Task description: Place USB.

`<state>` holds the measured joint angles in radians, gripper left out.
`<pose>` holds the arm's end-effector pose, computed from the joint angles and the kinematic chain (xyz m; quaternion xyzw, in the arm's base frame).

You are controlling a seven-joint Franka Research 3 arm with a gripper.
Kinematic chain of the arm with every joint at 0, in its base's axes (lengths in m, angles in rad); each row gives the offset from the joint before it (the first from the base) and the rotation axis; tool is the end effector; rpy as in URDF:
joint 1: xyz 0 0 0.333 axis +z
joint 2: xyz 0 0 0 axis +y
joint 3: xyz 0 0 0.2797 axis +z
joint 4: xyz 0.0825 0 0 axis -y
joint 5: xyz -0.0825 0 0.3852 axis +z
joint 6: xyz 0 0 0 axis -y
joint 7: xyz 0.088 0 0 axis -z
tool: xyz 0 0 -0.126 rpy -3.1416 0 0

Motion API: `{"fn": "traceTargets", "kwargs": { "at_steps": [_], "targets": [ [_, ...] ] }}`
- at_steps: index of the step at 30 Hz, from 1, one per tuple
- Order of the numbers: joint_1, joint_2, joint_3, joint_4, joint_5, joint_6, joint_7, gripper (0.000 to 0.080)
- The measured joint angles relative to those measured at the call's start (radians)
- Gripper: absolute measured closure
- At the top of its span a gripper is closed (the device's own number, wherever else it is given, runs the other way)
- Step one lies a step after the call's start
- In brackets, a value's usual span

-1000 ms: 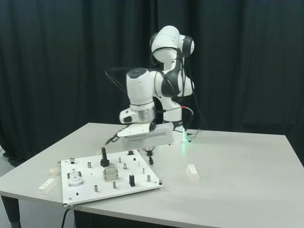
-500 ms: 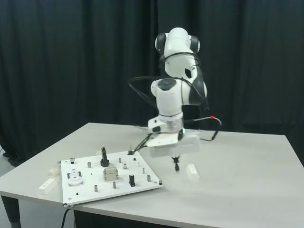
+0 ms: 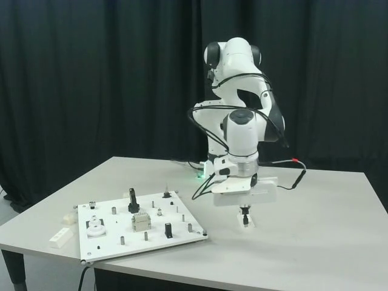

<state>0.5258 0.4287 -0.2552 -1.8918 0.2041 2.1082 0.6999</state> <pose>0.5659 0.1713 0.2168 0.9590 -0.2651 -0.0986 0.0196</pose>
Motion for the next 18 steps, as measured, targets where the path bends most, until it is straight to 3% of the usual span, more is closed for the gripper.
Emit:
{"fn": "traceTargets", "kwargs": {
  "at_steps": [12, 13, 17, 18],
  "targets": [
    [0.04, -0.008, 0.0, -0.012, -0.045, 0.022, 0.078, 0.0779],
    [0.042, -0.01, 0.0, -0.012, -0.048, 0.022, 0.082, 0.0285],
    [0.047, -0.018, 0.0, -0.012, -0.061, 0.022, 0.101, 0.0285],
    [0.048, -0.02, 0.0, -0.012, -0.063, 0.022, 0.104, 0.0066]
  ]
}}
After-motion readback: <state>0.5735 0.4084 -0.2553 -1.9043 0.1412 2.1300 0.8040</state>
